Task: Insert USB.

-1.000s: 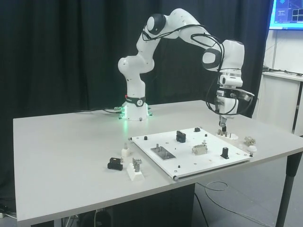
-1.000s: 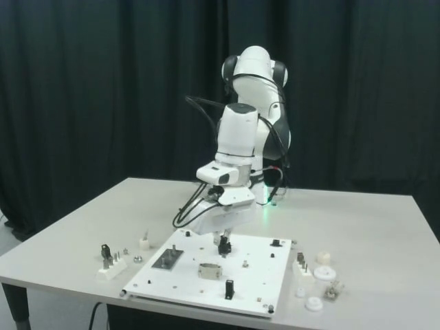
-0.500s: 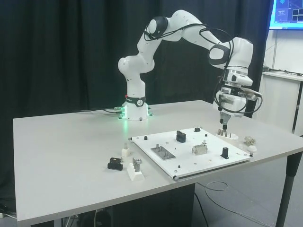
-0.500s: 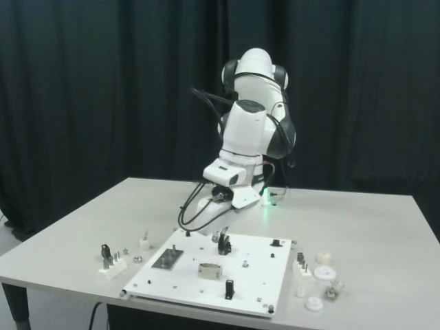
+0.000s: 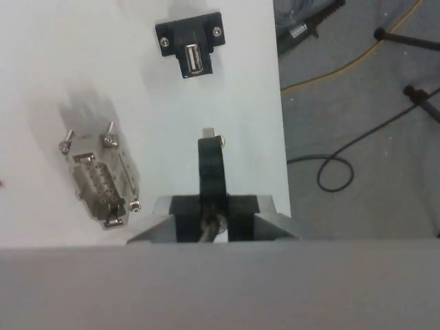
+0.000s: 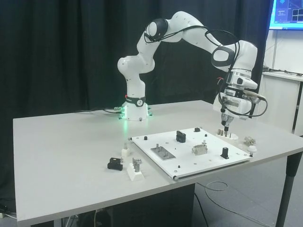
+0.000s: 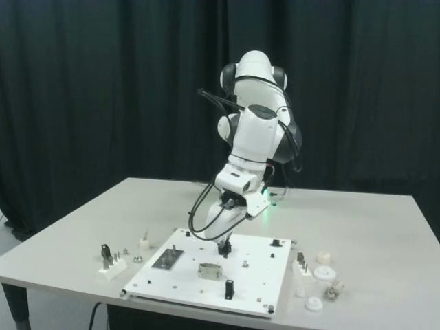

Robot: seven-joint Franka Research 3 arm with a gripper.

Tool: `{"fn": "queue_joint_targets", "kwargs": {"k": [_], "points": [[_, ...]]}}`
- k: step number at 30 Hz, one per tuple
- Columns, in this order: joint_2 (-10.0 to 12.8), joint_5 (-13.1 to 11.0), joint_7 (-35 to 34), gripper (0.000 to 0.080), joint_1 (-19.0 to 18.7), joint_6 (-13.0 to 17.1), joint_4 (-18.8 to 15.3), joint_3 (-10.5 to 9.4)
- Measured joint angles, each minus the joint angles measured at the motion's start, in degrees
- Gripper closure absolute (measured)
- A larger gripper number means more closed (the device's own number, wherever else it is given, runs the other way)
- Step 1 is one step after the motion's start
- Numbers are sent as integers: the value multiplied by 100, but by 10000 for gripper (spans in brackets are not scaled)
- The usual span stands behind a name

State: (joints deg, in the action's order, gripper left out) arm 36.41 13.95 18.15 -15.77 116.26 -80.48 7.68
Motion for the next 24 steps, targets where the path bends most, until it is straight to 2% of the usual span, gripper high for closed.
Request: {"fn": "queue_joint_targets", "kwargs": {"k": [11, 24], "points": [[4, 126, 45, 732, 308, 0, 8, -349], [67, 119, 480, 732, 538, 28, 47, -546]]}}
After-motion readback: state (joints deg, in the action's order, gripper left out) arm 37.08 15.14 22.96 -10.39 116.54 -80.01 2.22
